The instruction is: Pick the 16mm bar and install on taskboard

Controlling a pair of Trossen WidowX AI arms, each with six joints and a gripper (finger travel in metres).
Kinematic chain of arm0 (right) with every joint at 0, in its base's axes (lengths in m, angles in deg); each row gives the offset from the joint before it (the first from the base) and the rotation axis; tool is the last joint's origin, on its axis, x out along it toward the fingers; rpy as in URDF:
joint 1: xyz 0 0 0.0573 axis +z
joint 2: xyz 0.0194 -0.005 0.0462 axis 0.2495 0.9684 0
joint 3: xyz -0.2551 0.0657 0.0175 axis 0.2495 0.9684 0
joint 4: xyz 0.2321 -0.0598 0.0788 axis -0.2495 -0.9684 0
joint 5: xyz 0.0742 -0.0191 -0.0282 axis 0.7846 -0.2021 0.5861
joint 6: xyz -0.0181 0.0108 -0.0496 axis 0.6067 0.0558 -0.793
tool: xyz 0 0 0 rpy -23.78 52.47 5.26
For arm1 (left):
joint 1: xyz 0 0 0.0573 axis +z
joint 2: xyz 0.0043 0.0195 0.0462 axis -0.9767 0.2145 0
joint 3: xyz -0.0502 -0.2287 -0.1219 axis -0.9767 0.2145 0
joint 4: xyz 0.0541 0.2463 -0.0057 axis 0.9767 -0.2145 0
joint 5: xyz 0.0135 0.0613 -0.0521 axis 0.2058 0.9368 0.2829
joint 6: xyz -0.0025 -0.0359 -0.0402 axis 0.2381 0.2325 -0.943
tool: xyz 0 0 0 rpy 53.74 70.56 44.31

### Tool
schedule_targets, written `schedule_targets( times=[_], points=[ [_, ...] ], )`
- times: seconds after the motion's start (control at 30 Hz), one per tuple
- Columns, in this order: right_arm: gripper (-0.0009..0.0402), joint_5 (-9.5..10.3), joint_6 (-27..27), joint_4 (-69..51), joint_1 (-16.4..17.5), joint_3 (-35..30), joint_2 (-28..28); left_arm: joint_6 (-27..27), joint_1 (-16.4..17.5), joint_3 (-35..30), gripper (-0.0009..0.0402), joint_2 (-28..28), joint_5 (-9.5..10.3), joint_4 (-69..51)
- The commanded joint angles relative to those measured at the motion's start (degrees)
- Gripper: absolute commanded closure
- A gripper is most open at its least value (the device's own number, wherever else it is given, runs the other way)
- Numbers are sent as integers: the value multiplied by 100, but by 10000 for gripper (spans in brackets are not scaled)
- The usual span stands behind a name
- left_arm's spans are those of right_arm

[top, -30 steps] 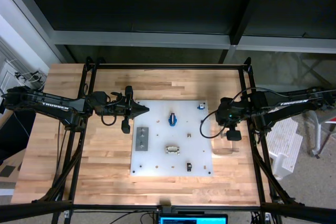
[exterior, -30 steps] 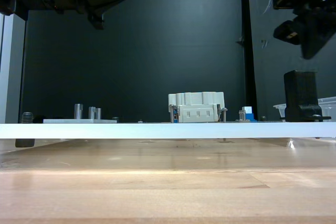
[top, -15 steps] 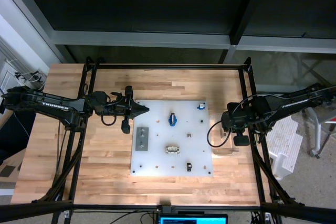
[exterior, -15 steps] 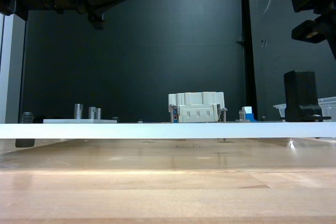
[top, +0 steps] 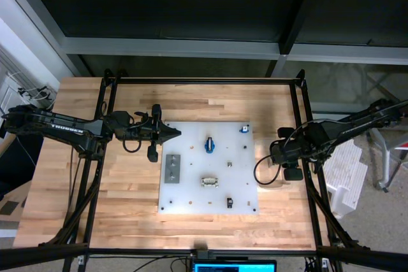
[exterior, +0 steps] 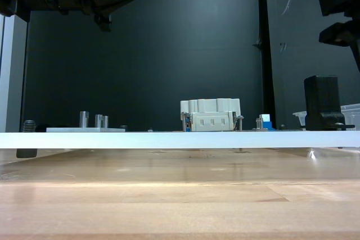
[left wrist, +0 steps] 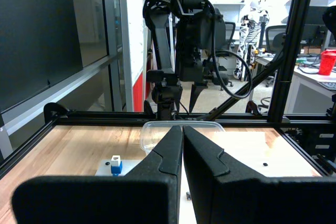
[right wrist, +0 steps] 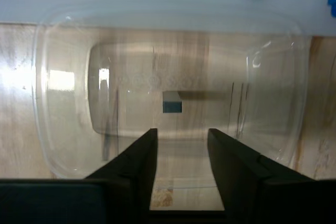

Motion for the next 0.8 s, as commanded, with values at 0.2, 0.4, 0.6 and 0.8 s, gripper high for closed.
schedule_targets(
  times=[0.2, 0.4, 0.6, 0.8],
  points=[
    [196, -122, 127, 358, 48, 361, 72, 0, 2, 0, 393, -2, 0, 0],
    [189, -192, 103, 787, 70, 645, 162, 0, 0, 0, 393, 0, 0, 0],
    [189, -192, 81, 1047, 96, 916, 162, 0, 2, 0, 393, 0, 0, 0],
    [189, -192, 15, 1126, 136, 1095, 162, 0, 0, 0, 393, 0, 0, 0]
  ],
)
